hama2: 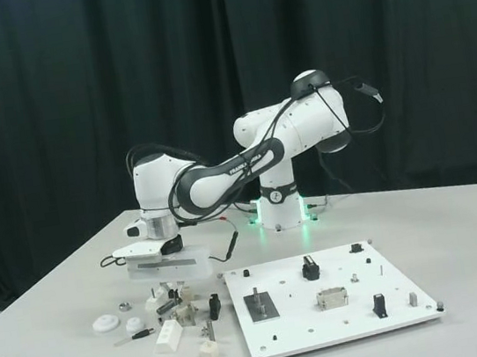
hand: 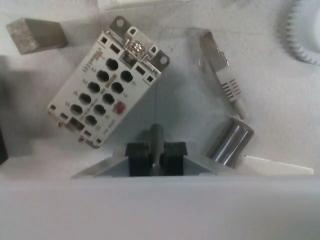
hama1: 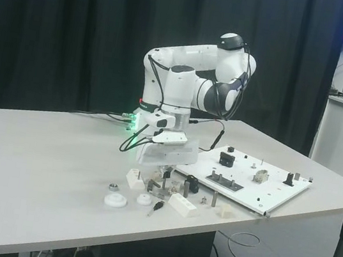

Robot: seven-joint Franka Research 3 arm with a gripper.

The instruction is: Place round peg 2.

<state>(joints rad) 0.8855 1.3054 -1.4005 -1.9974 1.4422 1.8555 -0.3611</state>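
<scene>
In the wrist view my gripper [hand: 156,155] is shut on a thin grey round peg [hand: 156,134], which stands upright between the two black fingers [hand: 138,158]. The peg's tip pokes out past the fingertips. Beneath it lies a white connector block [hand: 102,87] with several round holes. In the room views the gripper [hama1: 164,171] [hama2: 160,287] hangs low over a cluster of loose parts, to the side of the white assembly board [hama1: 258,196] [hama2: 296,335]. Whether the peg touches the table cannot be told.
Close to the gripper lie a shiny metal cylinder [hand: 230,142], a cable plug [hand: 220,65], a grey block [hand: 37,34] and a white gear [hand: 306,30]. More white gears [hama1: 115,200] and white blocks [hama1: 184,205] sit near the table's front edge. Pegs and fixtures stand on the board.
</scene>
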